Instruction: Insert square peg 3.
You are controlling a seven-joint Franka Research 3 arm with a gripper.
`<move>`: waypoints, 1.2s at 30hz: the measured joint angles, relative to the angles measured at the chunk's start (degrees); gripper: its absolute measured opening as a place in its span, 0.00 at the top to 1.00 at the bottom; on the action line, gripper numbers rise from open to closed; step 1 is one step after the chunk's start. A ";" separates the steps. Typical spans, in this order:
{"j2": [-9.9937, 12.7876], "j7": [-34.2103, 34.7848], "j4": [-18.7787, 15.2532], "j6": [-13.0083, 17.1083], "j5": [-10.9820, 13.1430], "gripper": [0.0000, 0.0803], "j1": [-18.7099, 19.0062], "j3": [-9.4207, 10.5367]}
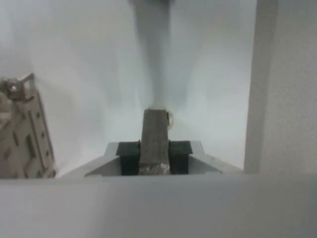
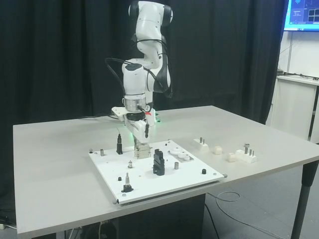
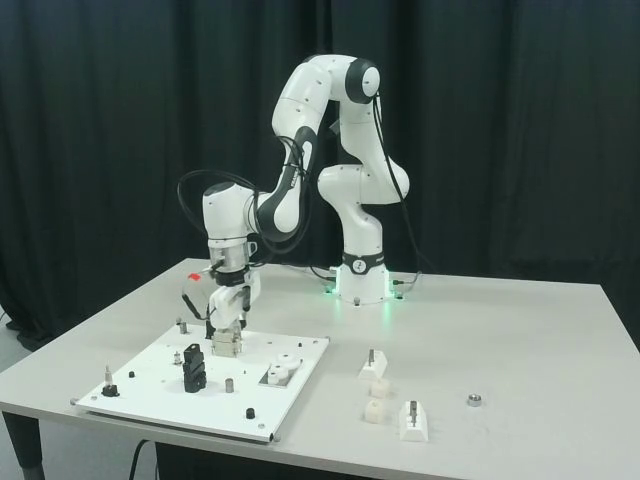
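Reaching down over the white board [image 2: 199, 180] that lies on the grey table [image 2: 55, 159] near its front edge, the white arm [image 2: 149, 30] holds its gripper [image 1: 155, 157] upright just above a small grey block [image 2: 142, 152] near the board's back edge. In the wrist view the two black fingers [image 1: 128, 157] are drawn in narrow and clamp a grey square peg [image 1: 155, 141] between them, the peg pointing down toward the white board surface. In the room views the peg's lower end appears to sit at or just over the top of the block, though whether it has entered a hole cannot be told. The step in hand looks like the alignment or first lowering of the peg into its square socket. The next move likely calls for squaring the peg's flat sides to the opening, then pressing straight down without tilt, and only then loosening the grip. Other fixtures stand well apart: a black clamp-like part [image 2: 158, 162] toward the board's middle, small posts [image 2: 127, 183] near its front edge, and loose white blocks [image 2: 242, 154] on the table beyond the board's side edge.
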 joint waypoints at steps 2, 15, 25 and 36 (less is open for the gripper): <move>0.03 0.00 0.00 0.29 0.03 0.86 0.00 0.00; 0.24 0.00 -0.01 0.83 1.09 0.86 0.01 -0.09; -0.11 0.00 -0.01 -0.91 1.30 0.86 0.01 -0.14; -0.08 0.00 -0.04 -0.95 1.51 0.86 0.04 -0.14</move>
